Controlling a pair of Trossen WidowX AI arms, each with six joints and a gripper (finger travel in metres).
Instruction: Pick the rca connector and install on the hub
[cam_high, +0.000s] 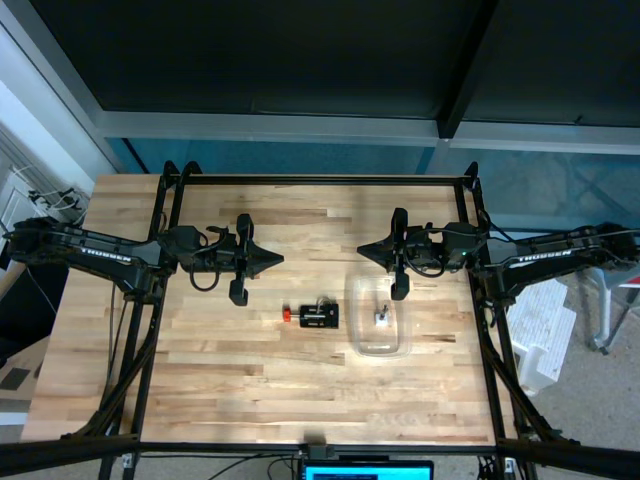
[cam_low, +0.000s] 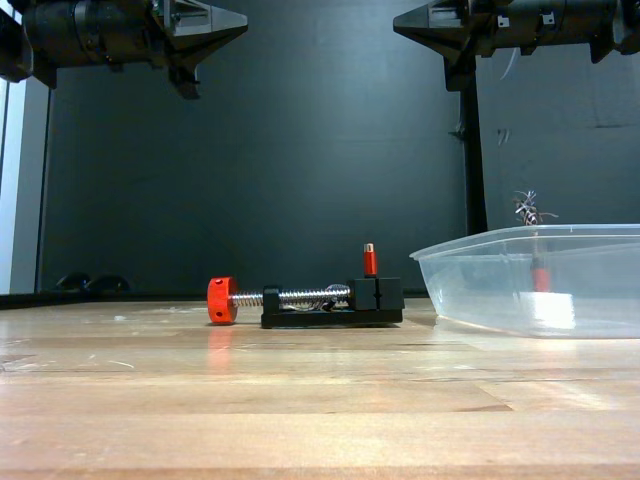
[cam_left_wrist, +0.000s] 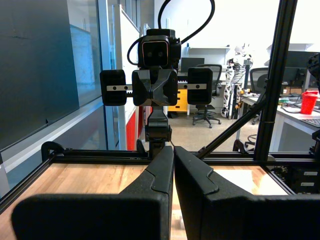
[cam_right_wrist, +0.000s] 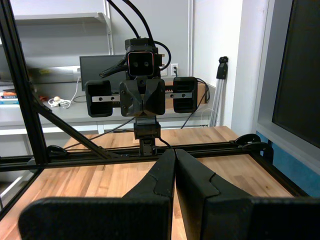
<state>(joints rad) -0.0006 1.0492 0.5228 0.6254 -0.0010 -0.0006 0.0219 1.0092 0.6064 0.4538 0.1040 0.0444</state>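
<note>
A small black block with a red knob at one end, the hub (cam_high: 320, 318), lies flat on the light wooden table (cam_high: 200, 380), a little below the middle of the high view. Its red knob points to the left of the frame. Just to its right sits a clear plastic tray (cam_high: 380, 353), close to the hub with a thin gap between them. The tiny silver-grey rca connector (cam_high: 381, 318) lies inside the tray, near its middle.

The left gripper (cam_high: 275, 260) hangs high over the table, up and to the left of the hub, and its tip points to the right. In the left wrist view its two black fingers (cam_left_wrist: 162, 170) are pressed together with nothing between them.

The right gripper (cam_high: 363, 250) hangs up and to the right of the hub, near the far end of the tray, and its tip points to the left. Its fingers (cam_right_wrist: 165, 172) are pressed together too — nothing is held.

In the low view both claws sit at the top of the frame, well above the hub (cam_low: 330, 300) and tray (cam_low: 480, 270).
</note>
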